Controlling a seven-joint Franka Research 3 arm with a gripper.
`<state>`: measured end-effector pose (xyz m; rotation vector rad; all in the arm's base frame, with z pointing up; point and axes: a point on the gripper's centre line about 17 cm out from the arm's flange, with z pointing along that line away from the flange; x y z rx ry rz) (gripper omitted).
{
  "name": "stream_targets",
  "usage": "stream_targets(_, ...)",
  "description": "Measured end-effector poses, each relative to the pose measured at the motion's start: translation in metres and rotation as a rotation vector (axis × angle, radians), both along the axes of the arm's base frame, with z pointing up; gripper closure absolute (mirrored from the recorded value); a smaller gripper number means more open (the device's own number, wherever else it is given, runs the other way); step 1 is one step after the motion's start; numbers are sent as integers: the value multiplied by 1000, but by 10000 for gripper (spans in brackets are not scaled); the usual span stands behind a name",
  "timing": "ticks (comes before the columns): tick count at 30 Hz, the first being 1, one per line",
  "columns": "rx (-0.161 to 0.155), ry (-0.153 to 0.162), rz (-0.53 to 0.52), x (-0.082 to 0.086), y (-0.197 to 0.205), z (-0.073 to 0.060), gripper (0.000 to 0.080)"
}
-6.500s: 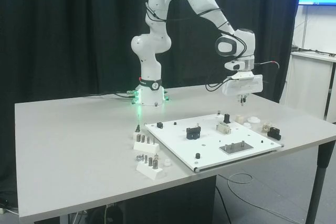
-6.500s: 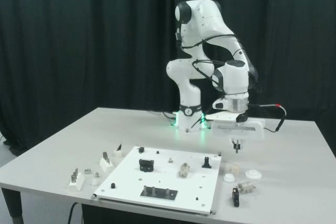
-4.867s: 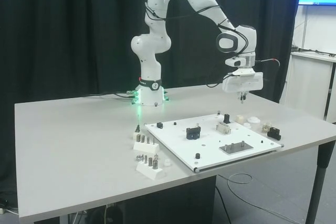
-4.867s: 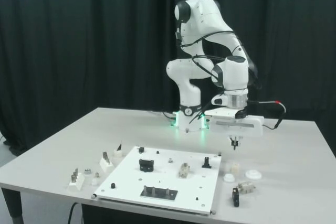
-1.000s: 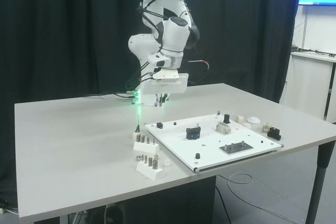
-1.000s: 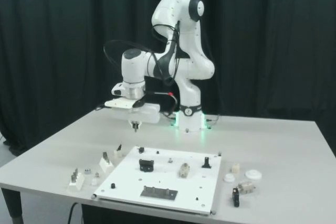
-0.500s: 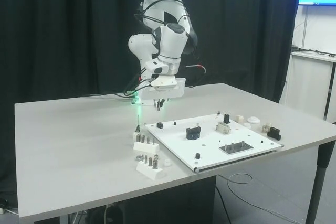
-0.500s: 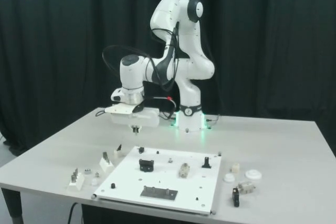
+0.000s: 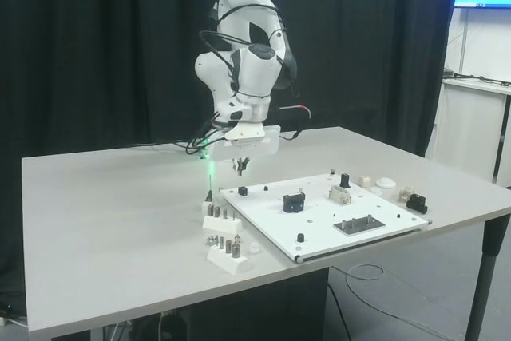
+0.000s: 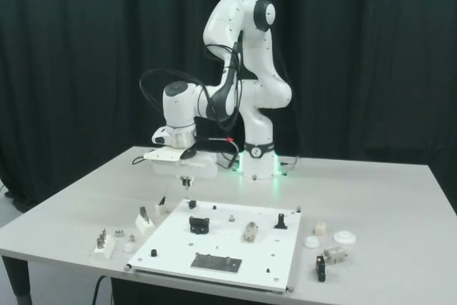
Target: Insert Ethernet.
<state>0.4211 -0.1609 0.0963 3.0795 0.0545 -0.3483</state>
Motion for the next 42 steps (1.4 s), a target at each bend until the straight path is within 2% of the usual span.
stream_targets(19,-2,9,35,1,10,-22,728)
stream_targets(42,-5,13,37,1,8,-31,728)
